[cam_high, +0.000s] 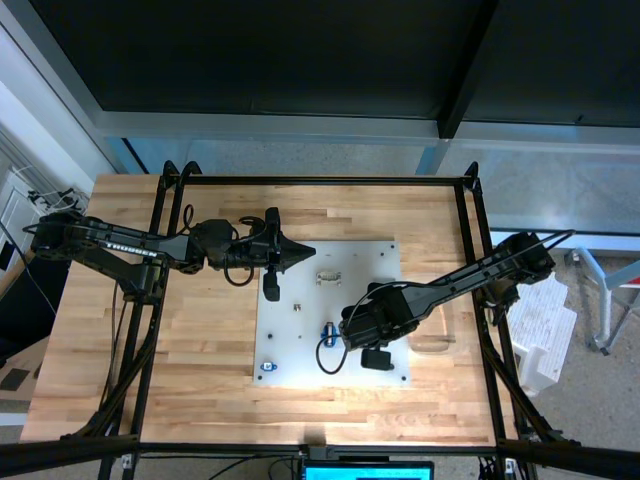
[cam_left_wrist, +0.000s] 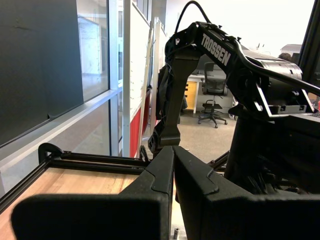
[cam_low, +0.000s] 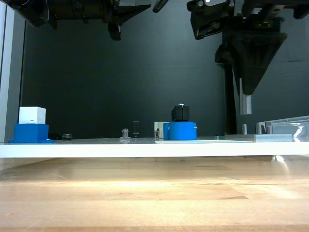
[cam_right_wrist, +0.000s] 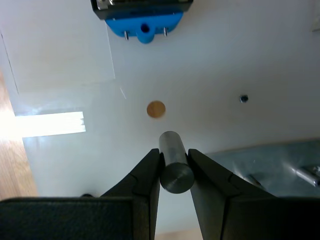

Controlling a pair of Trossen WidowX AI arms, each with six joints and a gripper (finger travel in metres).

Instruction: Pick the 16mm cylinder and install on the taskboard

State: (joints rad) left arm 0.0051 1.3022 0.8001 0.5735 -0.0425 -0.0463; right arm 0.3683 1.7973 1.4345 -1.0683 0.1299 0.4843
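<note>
Low view: left pincer aloft; right pincer aloft, clamping 16mm cylinder

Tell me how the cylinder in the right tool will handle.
The 16mm cylinder looks solid metal, so probably stiff and heavy for its size. Its smooth round sides, pinched by the right tool above the taskboard, may slip, and it would likely roll if dropped. The left tool hangs shut over the taskboard's far edge.

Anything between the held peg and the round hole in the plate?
Nothing visible: short silver-grey metal cylinder, clamped in the right gripper, hangs over the white taskboard, bare plate before the round hole. Left gripper hovers shut over the board's far-left corner.
</note>
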